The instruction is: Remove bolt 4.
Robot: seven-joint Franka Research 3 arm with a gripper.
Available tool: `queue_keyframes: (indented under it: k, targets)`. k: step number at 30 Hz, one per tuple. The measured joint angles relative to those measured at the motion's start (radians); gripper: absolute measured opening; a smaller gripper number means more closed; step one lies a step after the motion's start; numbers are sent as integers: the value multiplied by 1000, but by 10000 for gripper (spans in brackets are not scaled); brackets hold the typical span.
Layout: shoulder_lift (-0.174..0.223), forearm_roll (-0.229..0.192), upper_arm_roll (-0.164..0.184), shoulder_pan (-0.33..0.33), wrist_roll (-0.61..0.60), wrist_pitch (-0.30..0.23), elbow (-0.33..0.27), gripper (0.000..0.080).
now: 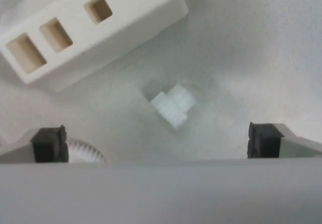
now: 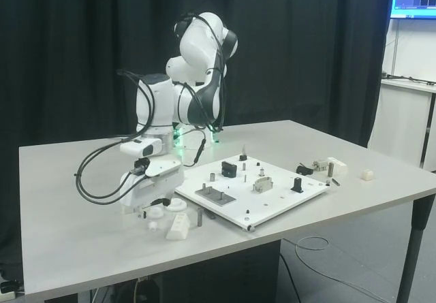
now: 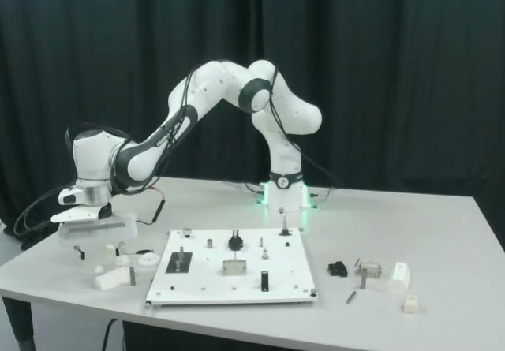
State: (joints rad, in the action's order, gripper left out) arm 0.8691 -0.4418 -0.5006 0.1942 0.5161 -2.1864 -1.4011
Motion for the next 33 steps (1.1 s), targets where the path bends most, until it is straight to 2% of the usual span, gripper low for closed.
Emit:
queue_keyframes:
  k: [1,15,33]
  targets:
    - [-1,0,-3,0,0,12,7,792]
    - [-3,0,-40,0,-5,151,83,800]
    - [-36,0,-68,-4,-21,255,103,800]
